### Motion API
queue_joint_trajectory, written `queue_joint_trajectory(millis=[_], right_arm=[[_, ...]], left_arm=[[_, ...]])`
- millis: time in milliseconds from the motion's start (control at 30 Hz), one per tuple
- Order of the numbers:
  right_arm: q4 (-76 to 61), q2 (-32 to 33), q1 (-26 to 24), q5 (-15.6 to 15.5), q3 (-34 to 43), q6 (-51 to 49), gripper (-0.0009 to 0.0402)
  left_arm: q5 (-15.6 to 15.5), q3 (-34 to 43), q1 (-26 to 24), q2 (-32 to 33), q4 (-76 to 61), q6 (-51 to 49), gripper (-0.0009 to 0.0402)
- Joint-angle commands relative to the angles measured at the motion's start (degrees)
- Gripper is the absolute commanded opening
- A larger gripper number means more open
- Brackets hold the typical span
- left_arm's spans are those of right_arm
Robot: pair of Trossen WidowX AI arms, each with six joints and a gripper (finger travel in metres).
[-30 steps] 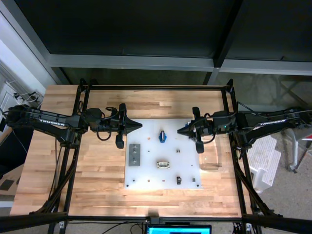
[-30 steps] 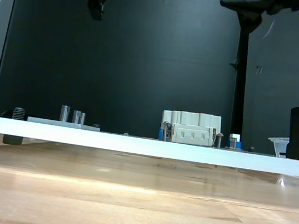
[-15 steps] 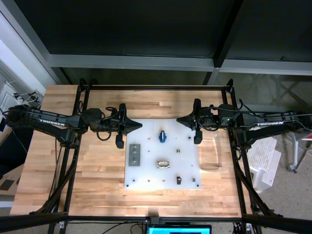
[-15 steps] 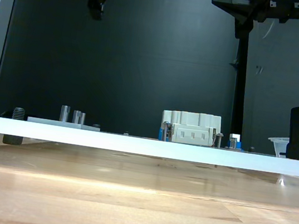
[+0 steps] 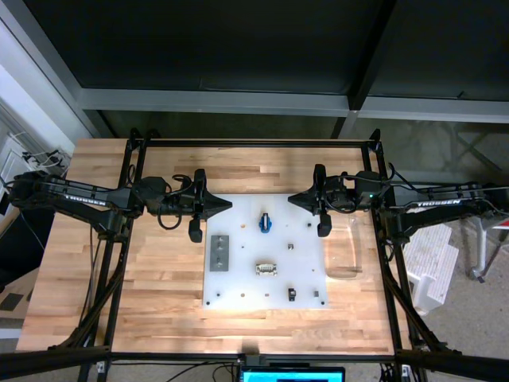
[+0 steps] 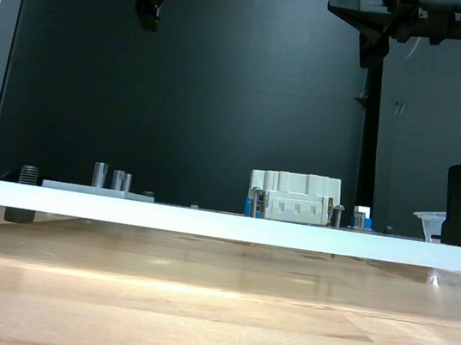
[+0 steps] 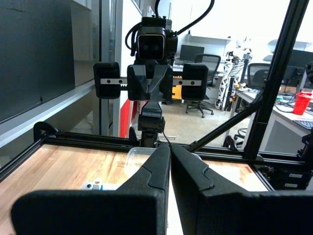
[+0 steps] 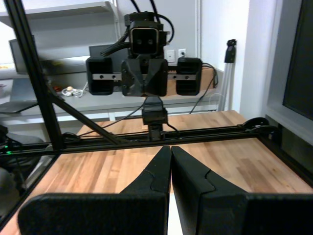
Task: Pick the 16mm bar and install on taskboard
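Observation:
The white taskboard (image 5: 238, 290) lies mid-table. On its left part sits a grey plate (image 5: 219, 253) with short metal pegs (image 6: 100, 174) standing upright in it. I cannot tell which one, if any, is the 16mm bar. My left gripper (image 5: 227, 204) hovers high over the board's far-left corner, shut and empty; its fingers (image 7: 159, 161) meet. My right gripper (image 5: 292, 199) hovers high over the far-right part of the board, facing the left one. It is also shut with nothing in it, its fingers (image 8: 159, 164) touching.
A blue part (image 5: 265, 222), a beige connector (image 5: 266, 270) and a black block (image 5: 292, 294) stand on the board. A clear tray (image 5: 350, 253) rests on the table right of the board. Black frame rails (image 5: 254, 143) border the table.
The right gripper has shifted a little toward the table's far edge and slightly left. The left arm has not moved.

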Motion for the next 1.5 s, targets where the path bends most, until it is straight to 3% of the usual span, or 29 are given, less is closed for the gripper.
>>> queue_joint_trajectory(millis=[33, 1500], right_arm=[[0.1, 0.1, 0.1, 0.0, 0.1, 0.2, 0.0], [2.3, 0.1, 0.4, 0.3, -0.3, 0.3, 0.0]], left_arm=[[0.0, 0.0, 0.0, 0.0, 0.0, 0.0, 0.0], [0.0, 0.0, 0.0, 0.0, 0.0, 0.0, 0.0]])
